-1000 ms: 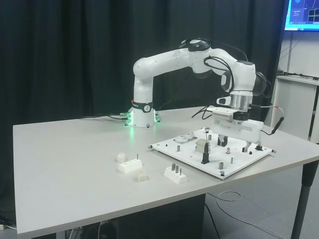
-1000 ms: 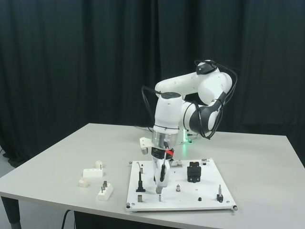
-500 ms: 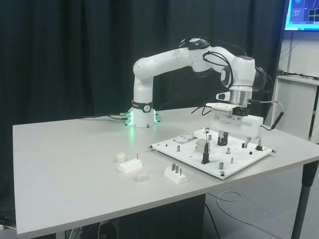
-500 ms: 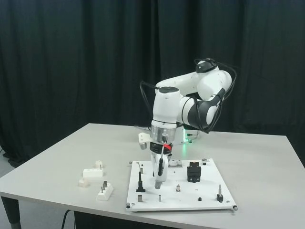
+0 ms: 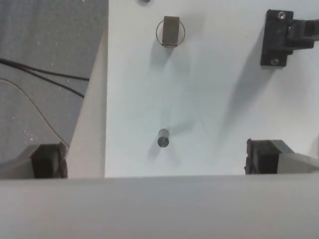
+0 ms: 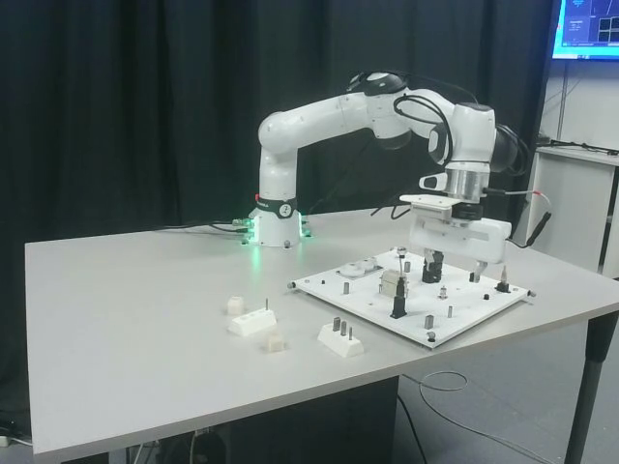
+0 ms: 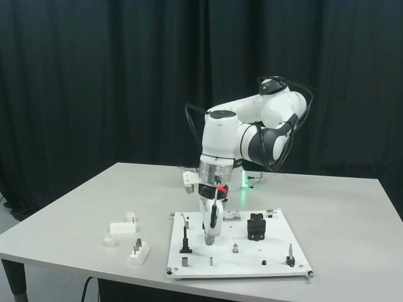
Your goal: Pick round peg 1.
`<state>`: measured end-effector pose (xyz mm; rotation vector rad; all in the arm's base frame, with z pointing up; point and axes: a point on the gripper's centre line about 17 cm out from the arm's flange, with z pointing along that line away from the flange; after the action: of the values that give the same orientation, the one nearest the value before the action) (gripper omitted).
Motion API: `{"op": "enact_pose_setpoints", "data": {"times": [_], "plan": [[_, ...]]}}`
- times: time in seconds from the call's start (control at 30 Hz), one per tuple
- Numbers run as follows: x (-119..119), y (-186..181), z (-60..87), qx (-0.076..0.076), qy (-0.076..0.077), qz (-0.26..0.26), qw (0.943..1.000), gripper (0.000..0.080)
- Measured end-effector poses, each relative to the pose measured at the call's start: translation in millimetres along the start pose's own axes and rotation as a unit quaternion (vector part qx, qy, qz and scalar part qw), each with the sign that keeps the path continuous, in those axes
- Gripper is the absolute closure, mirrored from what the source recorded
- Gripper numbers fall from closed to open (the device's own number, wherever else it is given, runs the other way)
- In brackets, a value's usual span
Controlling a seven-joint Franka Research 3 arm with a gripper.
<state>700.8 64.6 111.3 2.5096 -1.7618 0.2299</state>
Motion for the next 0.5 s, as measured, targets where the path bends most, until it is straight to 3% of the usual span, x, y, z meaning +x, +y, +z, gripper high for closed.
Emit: {"op": "enact_pose_setpoints", "data": {"times": [0.5], "plan": [[4.3, 4.6, -0.4, -0.008, 0.007, -0.013, 0.9999, 0.0003]]}}
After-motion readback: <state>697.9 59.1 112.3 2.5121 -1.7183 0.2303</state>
